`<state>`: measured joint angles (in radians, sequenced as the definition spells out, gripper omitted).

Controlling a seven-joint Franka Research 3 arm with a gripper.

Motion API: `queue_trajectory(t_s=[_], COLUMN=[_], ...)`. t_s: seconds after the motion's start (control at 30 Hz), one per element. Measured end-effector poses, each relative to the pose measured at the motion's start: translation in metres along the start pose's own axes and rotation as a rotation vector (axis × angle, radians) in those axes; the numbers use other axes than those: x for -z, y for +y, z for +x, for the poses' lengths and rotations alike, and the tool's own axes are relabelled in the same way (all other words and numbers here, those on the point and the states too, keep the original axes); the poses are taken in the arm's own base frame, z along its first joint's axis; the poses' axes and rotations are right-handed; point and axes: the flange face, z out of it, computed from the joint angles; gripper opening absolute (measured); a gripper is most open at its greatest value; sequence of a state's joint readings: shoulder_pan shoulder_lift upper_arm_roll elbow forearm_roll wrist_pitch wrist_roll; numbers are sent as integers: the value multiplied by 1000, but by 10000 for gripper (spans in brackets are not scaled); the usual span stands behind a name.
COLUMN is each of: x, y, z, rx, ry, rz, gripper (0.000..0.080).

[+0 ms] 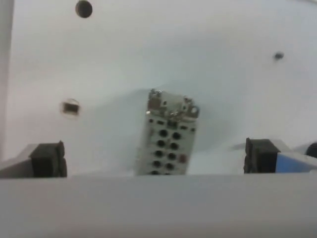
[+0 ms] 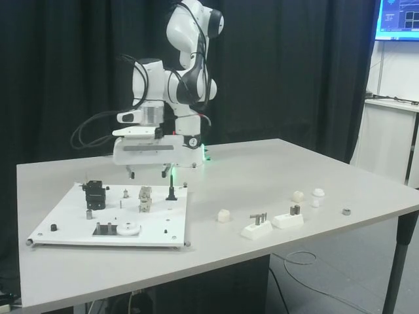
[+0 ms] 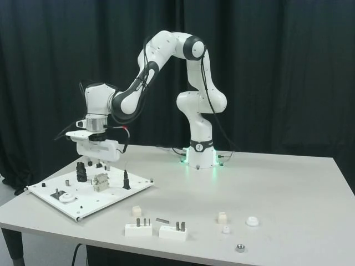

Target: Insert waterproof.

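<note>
Grey connector (image 1: 168, 134) sat centre frame on the board (image 1: 148, 54); probably light, rigid; grip its long sides; tool (image 1: 153, 158) stood wide open, empty.

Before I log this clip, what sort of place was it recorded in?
Probably a robotics lab or test cell: a white robot arm bolted to a grey table, black curtains behind, and a white assembly board carrying small fixtures.
</note>
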<state>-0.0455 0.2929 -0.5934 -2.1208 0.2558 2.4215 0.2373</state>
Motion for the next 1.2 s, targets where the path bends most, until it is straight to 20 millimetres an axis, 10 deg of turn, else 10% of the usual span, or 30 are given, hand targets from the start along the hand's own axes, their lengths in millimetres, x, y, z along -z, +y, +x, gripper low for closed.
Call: queue_trajectory(t_s=[1.2], x=[-19], y=[-20], z=[-18], rx=[-145], ry=[-66], rz=[-42], gripper=[800])
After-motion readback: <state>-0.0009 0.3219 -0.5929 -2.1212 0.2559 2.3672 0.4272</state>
